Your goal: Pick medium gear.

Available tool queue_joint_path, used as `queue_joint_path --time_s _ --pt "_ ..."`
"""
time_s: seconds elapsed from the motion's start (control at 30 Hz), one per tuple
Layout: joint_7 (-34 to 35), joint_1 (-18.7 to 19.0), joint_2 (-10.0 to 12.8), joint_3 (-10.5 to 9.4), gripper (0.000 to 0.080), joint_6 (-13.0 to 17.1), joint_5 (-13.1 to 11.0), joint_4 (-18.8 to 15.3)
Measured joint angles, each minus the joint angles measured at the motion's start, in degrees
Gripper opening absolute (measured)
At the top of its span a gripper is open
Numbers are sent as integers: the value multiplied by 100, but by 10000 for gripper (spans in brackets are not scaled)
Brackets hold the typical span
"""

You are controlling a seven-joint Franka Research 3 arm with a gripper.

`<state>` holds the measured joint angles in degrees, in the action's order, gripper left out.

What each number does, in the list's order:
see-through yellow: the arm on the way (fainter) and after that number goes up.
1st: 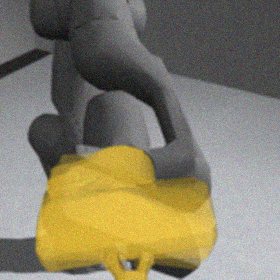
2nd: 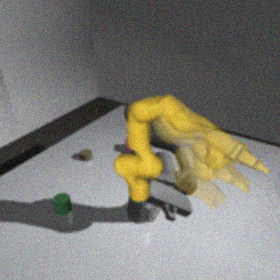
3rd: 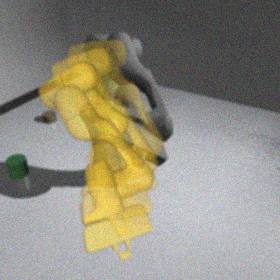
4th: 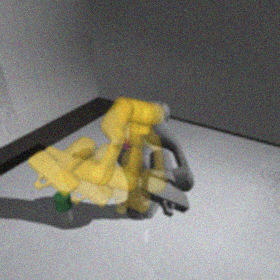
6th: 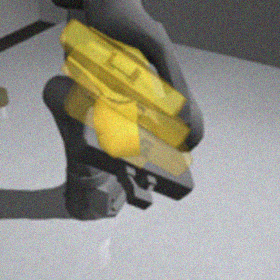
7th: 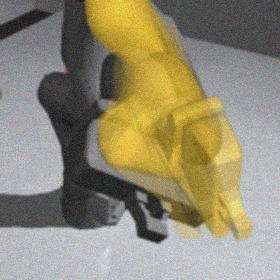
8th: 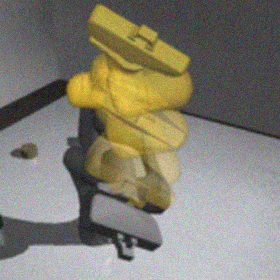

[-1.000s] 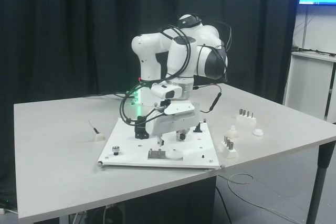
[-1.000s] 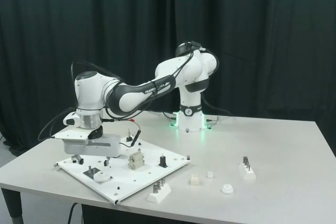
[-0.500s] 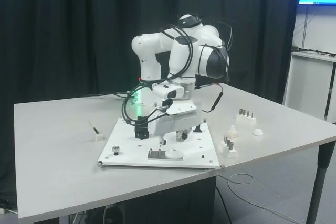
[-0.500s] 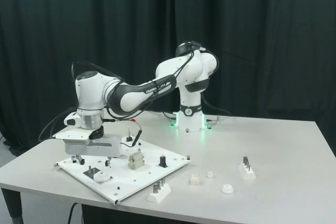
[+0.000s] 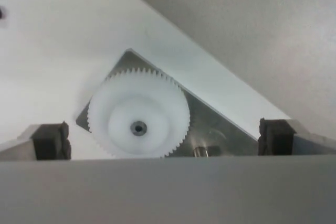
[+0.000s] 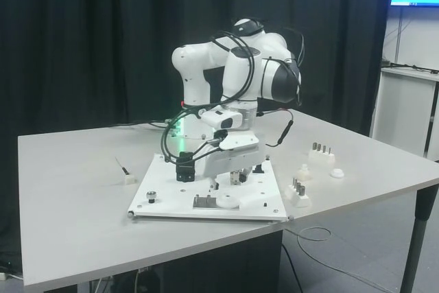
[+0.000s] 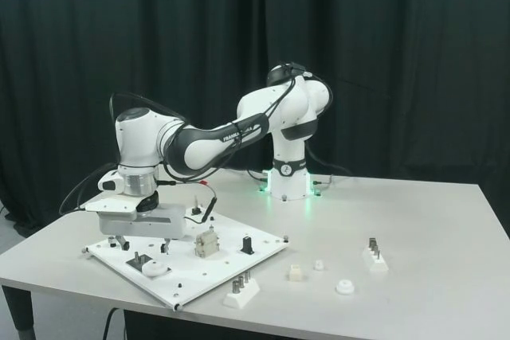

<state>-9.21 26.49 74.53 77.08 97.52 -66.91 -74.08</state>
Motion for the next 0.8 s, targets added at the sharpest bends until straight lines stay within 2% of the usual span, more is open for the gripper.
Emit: queue_joint_path --time_s 0.33,0.8 --pt "50 46 -8 3 800 -58 -18 4" --pt "492 356 -122 20 800 -460 -206 60"
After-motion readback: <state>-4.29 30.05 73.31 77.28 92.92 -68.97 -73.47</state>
